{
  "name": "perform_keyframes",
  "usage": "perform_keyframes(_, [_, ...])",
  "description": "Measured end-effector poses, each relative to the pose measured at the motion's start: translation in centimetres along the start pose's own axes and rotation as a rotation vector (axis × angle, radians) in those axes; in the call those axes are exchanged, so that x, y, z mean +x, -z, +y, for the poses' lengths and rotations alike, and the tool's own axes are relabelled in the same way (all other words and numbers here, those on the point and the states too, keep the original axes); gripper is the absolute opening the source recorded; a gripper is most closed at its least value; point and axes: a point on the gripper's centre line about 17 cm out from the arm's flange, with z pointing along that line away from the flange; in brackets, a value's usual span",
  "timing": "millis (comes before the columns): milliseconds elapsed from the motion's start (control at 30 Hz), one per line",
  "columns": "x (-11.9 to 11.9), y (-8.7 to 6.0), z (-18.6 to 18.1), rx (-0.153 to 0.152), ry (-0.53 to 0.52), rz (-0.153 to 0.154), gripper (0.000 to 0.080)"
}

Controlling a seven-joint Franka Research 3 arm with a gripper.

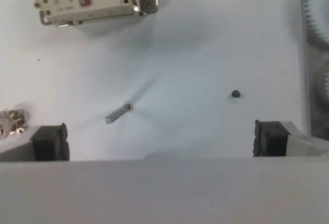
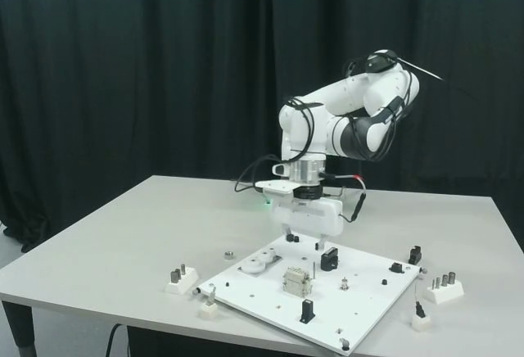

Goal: Insert square peg 1.

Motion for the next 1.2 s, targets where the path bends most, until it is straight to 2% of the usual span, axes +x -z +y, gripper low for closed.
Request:
perform_keyframes(833, [0.1,0.6,1.7,0.015,-0.037,-0.055,0.0800])
perform_keyframes(1067, [0.2,1.0,2.0,0.038,-0.052,-0.081,0.0800])
perform_keyframes(1200, [0.4,1.1,2.3,0.058,-0.106,-0.099,0.0800])
